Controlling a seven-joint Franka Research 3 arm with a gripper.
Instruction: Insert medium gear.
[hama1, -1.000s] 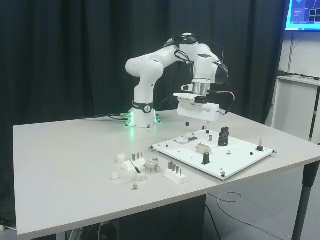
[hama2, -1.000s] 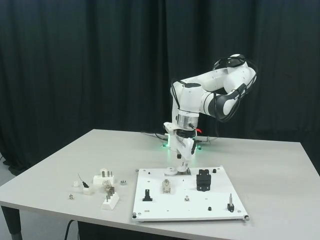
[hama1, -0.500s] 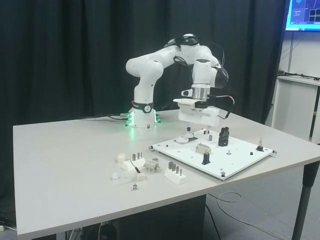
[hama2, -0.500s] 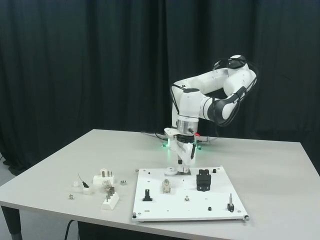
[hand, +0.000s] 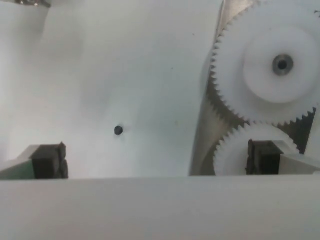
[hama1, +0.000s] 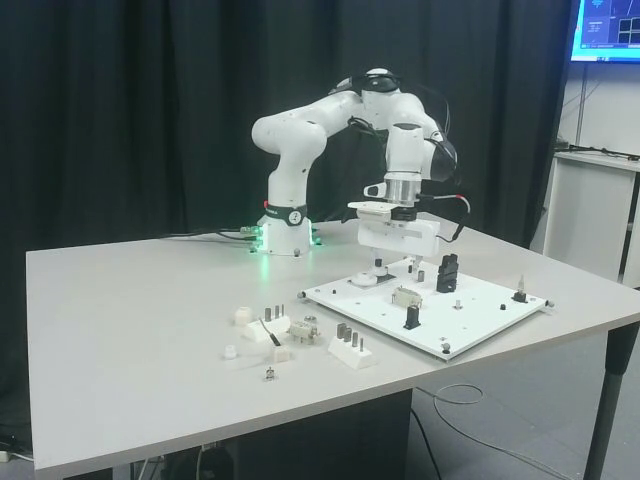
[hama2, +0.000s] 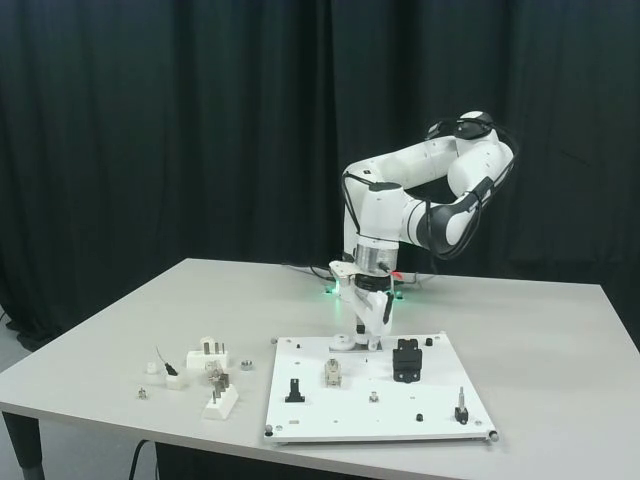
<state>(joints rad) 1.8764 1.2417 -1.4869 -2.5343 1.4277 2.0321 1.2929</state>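
I find no text, label, brand or number that I can read anywhere around me. The screen (hama1: 607, 30) on the wall at the room's upper corner carries some light marks, but they are too small to make out. My own white arm (hama2: 420, 185) shows no legible marking.

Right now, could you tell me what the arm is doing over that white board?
The white Franka arm has lowered its gripper to the far edge of the white assembly board on the grey table. In the wrist view its fingers stand wide apart, holding nothing. A large white gear sits on the board meshed with a smaller white gear, which lies beside one fingertip. Other small parts lie loose on the table.
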